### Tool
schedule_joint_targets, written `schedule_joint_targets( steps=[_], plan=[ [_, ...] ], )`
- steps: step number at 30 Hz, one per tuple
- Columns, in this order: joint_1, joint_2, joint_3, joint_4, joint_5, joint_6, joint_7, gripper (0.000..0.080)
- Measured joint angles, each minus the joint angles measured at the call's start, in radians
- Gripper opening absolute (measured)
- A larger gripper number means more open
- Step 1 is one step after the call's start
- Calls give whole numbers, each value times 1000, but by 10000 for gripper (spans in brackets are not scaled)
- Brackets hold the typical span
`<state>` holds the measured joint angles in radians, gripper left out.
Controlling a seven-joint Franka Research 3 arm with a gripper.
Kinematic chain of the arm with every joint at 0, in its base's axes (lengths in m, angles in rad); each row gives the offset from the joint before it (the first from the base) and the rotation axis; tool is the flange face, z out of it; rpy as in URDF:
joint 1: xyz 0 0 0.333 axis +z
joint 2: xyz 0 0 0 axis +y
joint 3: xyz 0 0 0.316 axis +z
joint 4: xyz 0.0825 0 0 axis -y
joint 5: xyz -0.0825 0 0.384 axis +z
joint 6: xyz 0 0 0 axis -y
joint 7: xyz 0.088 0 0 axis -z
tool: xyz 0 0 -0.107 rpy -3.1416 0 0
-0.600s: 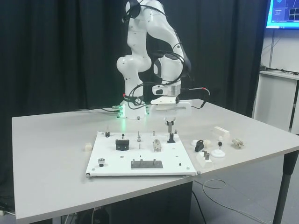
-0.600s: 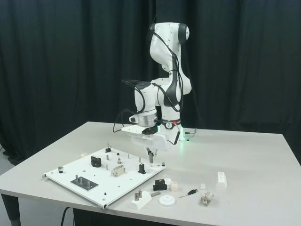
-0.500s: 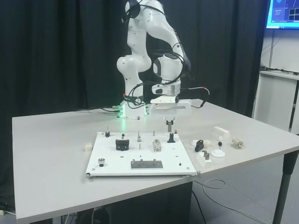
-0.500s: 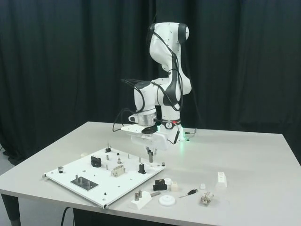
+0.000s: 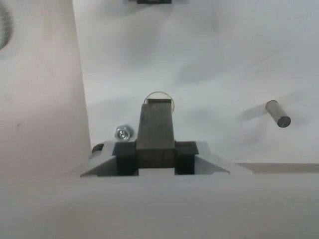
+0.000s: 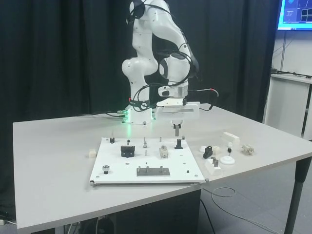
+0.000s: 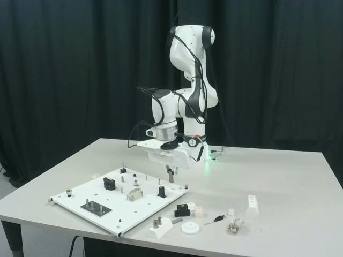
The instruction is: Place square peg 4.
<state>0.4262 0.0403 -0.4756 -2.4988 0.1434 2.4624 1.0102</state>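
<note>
My gripper (image 6: 176,127) hangs above the far right part of the white board (image 6: 146,179), shut on a dark grey square peg (image 5: 156,130). The peg points down between the black fingers (image 5: 123,157). Its tip sits a little above the board, over a small round socket (image 5: 159,95). From the second room view, the gripper (image 7: 170,173) holds the peg (image 7: 170,176) clear of the board (image 7: 80,194), near a black upright part (image 7: 161,191). In the wrist view the fingers hide the peg's upper end.
The board carries a black holder (image 6: 127,150), a black part (image 6: 179,144), a pinned metal plate (image 6: 152,171), a nut (image 5: 122,133) and a pin (image 5: 277,113). Right of it lie a black block (image 6: 208,151), white gear (image 6: 225,160) and white block (image 6: 231,138). A white cube (image 6: 91,153) sits left.
The gripper has risen a little with the peg still in it, so the peg's tip now hangs higher above the board. Nothing on the table moved.
</note>
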Motion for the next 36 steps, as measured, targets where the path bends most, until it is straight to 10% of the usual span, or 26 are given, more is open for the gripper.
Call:
schedule_joint_targets(
  steps=[36],
  plan=[
    [2,-20,0,19,-43,-18,25,153]
  ],
)
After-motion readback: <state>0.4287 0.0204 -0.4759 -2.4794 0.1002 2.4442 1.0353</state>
